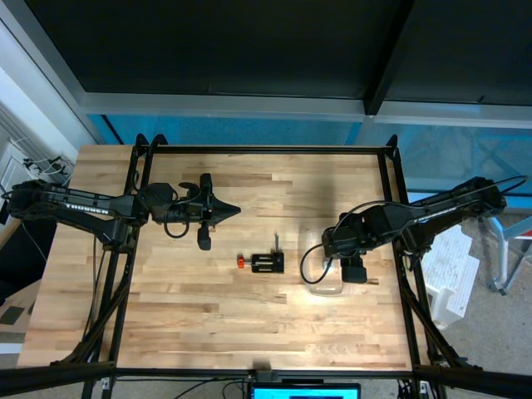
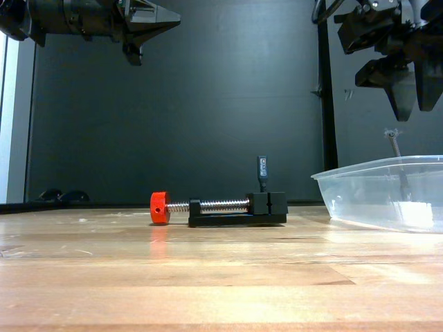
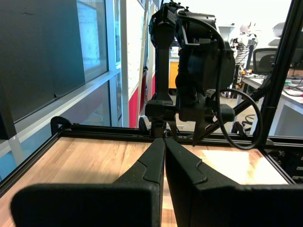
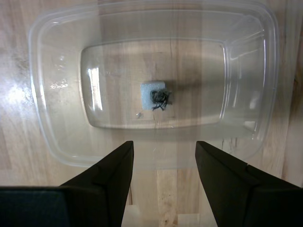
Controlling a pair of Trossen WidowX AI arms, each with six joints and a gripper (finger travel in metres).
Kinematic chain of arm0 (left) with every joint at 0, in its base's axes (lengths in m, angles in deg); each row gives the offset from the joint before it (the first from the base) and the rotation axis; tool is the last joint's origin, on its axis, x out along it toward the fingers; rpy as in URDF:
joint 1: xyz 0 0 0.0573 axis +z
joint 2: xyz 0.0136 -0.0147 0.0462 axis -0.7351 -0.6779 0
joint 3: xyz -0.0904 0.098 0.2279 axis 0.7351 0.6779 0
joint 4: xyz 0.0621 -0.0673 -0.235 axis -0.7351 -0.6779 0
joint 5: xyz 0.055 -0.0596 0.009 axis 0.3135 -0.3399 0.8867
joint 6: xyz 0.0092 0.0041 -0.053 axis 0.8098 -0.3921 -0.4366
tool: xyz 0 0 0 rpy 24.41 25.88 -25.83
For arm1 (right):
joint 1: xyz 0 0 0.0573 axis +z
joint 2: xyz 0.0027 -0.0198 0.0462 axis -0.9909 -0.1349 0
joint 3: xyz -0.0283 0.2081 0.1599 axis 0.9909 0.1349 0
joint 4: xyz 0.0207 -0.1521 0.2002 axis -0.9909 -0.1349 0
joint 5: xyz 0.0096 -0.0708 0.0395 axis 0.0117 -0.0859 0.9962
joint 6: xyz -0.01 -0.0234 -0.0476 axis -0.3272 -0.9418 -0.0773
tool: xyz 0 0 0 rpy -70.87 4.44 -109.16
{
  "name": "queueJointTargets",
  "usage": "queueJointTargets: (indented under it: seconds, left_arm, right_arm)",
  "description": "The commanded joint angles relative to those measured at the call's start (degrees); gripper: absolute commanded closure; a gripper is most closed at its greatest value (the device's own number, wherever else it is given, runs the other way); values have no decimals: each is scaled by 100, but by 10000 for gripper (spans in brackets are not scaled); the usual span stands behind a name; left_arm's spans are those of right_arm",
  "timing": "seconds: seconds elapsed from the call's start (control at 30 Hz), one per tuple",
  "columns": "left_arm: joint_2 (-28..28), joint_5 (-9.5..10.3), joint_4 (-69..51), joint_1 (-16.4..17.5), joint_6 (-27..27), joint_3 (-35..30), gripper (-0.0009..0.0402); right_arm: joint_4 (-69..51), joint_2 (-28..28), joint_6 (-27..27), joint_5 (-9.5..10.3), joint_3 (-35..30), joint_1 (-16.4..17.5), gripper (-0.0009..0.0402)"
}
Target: Pick the usb-c connector and install on the hub
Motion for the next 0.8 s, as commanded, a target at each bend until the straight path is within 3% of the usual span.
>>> queueJointTargets:
  seconds: [0.03, 0.8]
  left_arm:
    - [-2, 0, 2, 2, 2, -2, 393]
    - [-2, -2, 0, 2, 2, -2, 393]
  right_arm:
    - [90, -133, 0, -9, 2, 13, 202]
    - [1405, -546, 129, -105, 772, 94, 205]
